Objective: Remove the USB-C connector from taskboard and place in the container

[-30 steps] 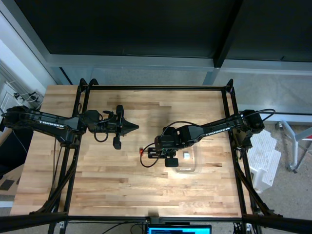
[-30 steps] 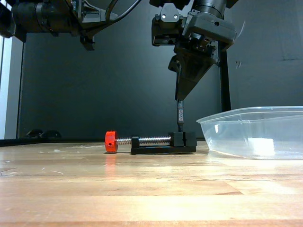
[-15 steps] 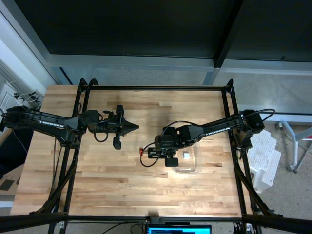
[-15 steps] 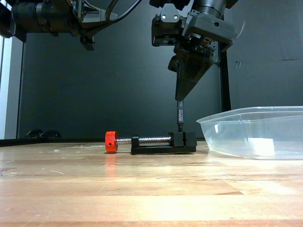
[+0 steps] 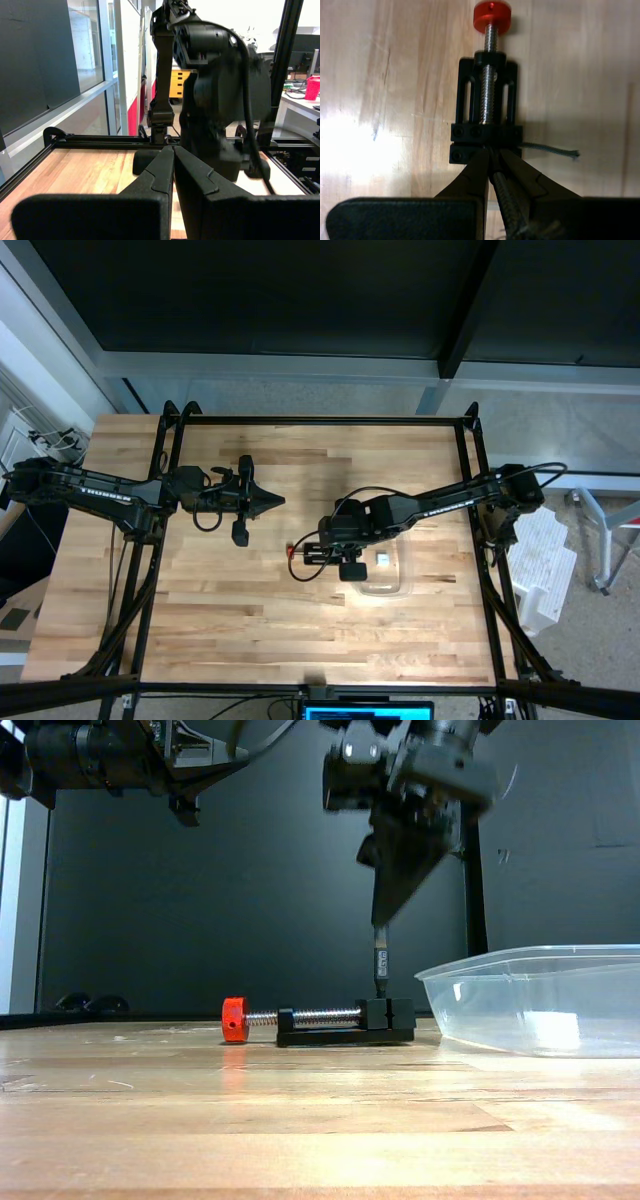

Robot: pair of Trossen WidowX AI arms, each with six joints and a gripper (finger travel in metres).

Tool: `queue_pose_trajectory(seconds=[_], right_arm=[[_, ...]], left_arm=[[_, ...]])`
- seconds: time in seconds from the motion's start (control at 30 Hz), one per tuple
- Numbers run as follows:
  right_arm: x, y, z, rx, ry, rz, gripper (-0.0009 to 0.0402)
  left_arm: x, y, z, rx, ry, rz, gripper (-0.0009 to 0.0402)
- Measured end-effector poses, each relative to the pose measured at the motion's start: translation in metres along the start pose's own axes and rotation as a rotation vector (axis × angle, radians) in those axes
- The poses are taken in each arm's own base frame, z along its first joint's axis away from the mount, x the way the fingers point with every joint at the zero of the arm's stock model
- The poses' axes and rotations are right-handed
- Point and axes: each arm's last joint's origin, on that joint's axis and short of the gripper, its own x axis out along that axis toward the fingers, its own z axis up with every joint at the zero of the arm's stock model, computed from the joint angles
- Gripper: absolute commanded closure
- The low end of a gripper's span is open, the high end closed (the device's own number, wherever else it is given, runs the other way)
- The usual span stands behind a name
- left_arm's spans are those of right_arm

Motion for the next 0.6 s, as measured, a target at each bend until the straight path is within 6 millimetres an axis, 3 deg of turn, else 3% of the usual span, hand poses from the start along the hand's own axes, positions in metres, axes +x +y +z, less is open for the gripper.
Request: queue_pose_trajectory(seconds=[0.6], right_arm=[[-0.032,-0.003,0.002,0.01,-0.037,0.004,0.0393]], left_arm=[[0.0,0.0,0.0,0.0,0.0,0.0,0.0393]])
